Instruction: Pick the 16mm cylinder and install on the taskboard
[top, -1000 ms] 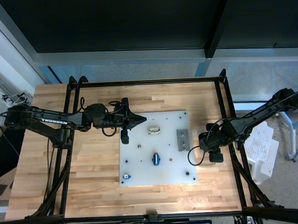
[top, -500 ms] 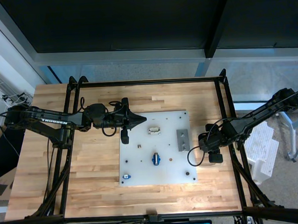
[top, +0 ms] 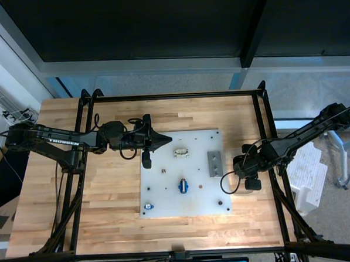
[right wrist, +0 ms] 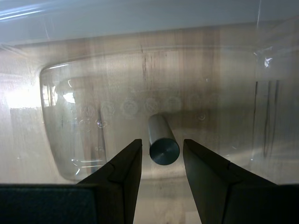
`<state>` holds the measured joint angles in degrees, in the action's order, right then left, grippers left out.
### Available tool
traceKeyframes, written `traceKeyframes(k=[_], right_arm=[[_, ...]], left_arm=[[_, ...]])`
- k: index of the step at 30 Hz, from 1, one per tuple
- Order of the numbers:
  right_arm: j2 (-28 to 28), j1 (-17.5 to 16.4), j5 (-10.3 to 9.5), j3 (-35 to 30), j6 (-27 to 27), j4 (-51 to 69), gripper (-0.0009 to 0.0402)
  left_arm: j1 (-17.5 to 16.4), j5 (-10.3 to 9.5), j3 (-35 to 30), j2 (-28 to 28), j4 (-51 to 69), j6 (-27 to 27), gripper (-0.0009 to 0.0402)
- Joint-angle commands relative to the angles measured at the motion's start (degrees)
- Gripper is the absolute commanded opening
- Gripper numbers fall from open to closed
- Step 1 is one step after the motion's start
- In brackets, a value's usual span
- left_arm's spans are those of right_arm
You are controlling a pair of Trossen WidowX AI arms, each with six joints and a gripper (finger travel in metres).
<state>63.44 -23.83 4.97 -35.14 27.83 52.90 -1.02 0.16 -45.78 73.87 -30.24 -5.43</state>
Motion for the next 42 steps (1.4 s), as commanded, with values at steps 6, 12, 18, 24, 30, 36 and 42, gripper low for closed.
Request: traceKeyframes(k=[6, 12, 18, 24, 30, 36, 42], right_arm=[[0.0, -0.11, -0.04, -0.02, 0.07, 0.07, 0.0121], [0.0, -0.2, -0.04, -0.02, 0.26, 0.57, 0.012], [0.0, -0.22, -0.04, -0.02, 0.24, 0.5, 0.0096], [0.0, -0.35, -0.07, -0.02, 0.13, 0.46, 0.0052], [0.0, -0.48, -0.07, -0.02, 0.02, 0.37, 0.001], [0.0, -0.57, -0.04, -0.02, 0.24, 0.37, 0.0002], [0.0, -0.59, -0.04, -0.02, 0.24, 0.37, 0.0]], left_arm=[[0.0, 0.0, -0.02, 0.0, 0.0, 0.0, 0.0], [0.0, 0.0, -0.02, 0.0, 0.0, 0.0, 0.0], [0.0, 0.0, -0.02, 0.0, 0.0, 0.0, 0.0], [-0.02, 0.0, -0.02, 0.0, 0.0, 0.0, 0.0], [0.0, 0.0, -0.02, 0.0, 0.0, 0.0, 0.0], [-0.02, 0.0, -0.02, 0.0, -0.02, 0.0, 0.0], [0.0, 0.0, -0.02, 0.0, 0.0, 0.0, 0.0]])
